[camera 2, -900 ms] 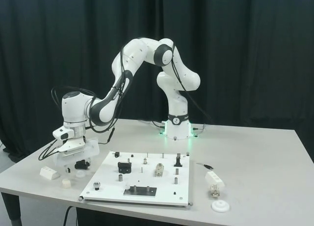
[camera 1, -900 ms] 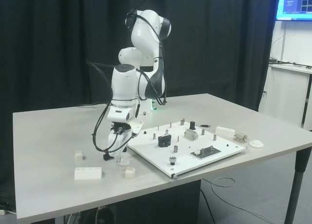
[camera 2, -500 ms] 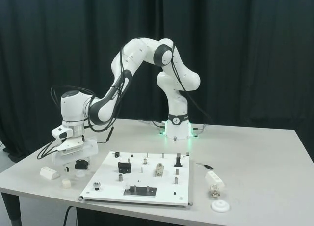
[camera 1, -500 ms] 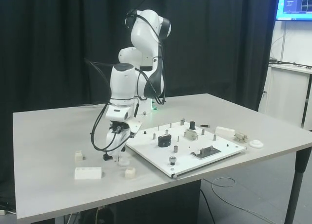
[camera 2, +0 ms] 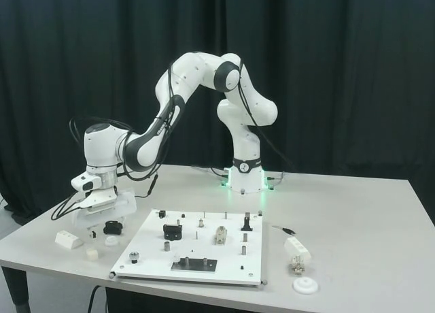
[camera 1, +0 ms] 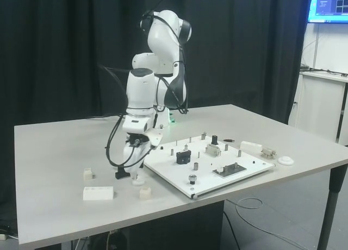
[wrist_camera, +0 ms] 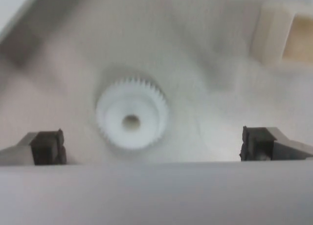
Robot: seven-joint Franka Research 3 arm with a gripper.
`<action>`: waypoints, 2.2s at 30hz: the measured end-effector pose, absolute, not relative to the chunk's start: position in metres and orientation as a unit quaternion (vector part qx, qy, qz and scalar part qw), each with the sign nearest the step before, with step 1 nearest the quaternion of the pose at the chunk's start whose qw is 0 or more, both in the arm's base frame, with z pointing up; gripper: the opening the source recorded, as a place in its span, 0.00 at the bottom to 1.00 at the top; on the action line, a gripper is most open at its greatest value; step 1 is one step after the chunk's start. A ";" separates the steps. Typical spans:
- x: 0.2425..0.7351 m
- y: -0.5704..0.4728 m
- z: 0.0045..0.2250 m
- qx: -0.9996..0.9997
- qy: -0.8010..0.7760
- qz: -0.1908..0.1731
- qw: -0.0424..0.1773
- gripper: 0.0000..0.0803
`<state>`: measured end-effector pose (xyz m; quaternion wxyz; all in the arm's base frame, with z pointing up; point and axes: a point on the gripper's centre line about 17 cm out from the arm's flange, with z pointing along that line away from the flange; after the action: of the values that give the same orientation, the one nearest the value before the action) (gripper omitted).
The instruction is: Remove small gear.
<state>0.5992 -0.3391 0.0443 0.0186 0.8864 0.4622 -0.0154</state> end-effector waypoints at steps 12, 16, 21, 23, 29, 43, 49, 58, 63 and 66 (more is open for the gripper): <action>0.637 -0.298 0.062 0.880 0.475 0.012 0.011 1.00; 0.651 -0.276 0.072 0.878 0.477 0.022 0.001 1.00; 0.667 -0.247 0.084 0.878 0.477 0.030 -0.012 1.00; 0.673 -0.234 0.088 0.879 0.476 0.032 -0.016 1.00; 0.682 -0.197 0.094 0.884 0.466 0.029 -0.029 1.00; 0.697 -0.118 0.095 0.897 0.439 0.020 -0.036 1.00; 0.703 -0.094 0.094 0.908 0.417 0.020 -0.030 1.00; 0.705 -0.076 0.085 0.916 0.401 0.020 -0.011 1.00; 0.701 -0.072 0.080 0.913 0.408 0.010 -0.003 1.00; 0.698 -0.071 0.077 0.911 0.413 0.003 -0.001 1.00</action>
<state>0.6980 -0.0705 0.0773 -0.0006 0.9109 0.4127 0.0034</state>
